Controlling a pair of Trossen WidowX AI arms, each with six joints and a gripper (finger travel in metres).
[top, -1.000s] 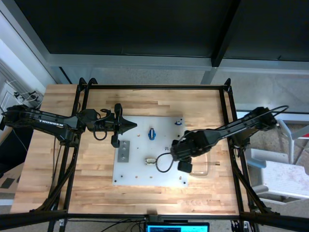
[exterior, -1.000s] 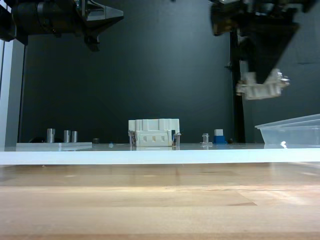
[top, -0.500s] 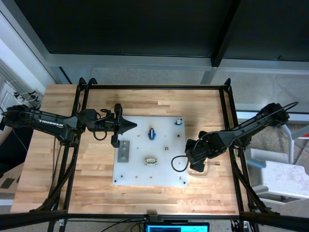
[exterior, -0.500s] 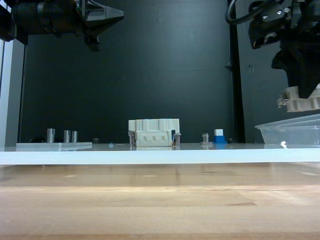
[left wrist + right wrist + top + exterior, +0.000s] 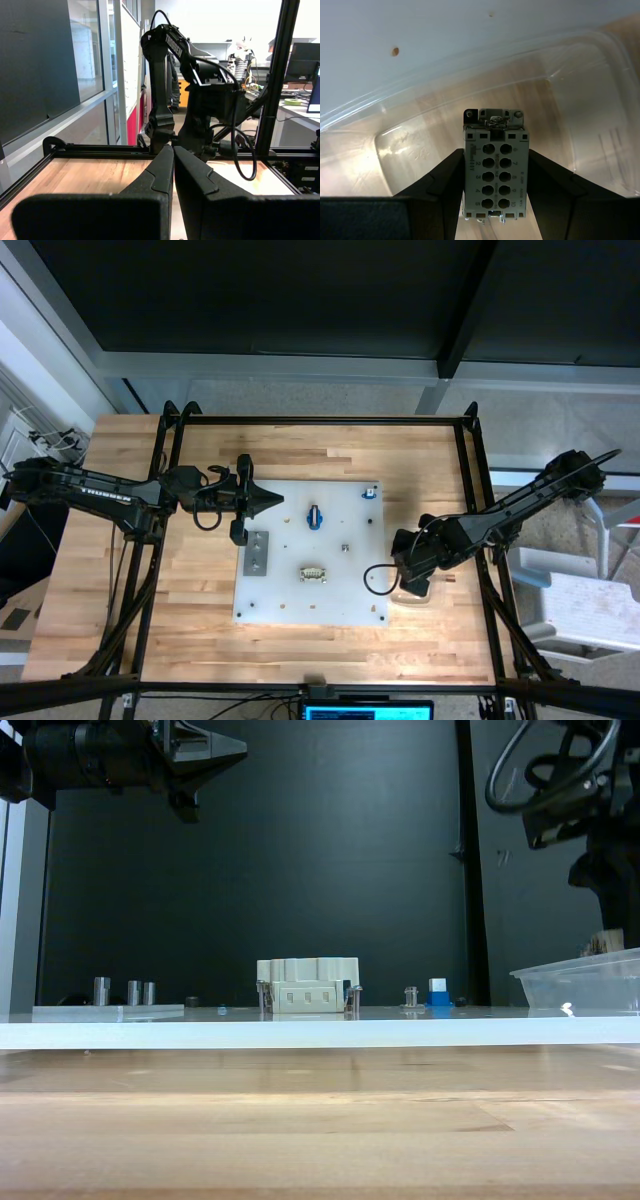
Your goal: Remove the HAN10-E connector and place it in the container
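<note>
On your wooden counter [image 5: 200, 640], the right gripper [image 5: 412, 575] has swung over and sunk into the shallow see-through plastic container [image 5: 580, 985]. Its fingers are clamped on the pale grey-beige rectangular HAN10-E connector [image 5: 495, 175], so release looks next. Well apart from the container, the left gripper [image 5: 173, 155] hovers with its fingers together.

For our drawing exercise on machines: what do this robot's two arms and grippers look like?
Both arms are matte black, slim jointed links. The left arm bears white TROSSEN lettering; a black cable loops at each wrist. The left gripper, above the board's far left corner, has wedge-shaped black fingers tapering to a point. The right gripper, over the container, has broad black fingers.
</note>
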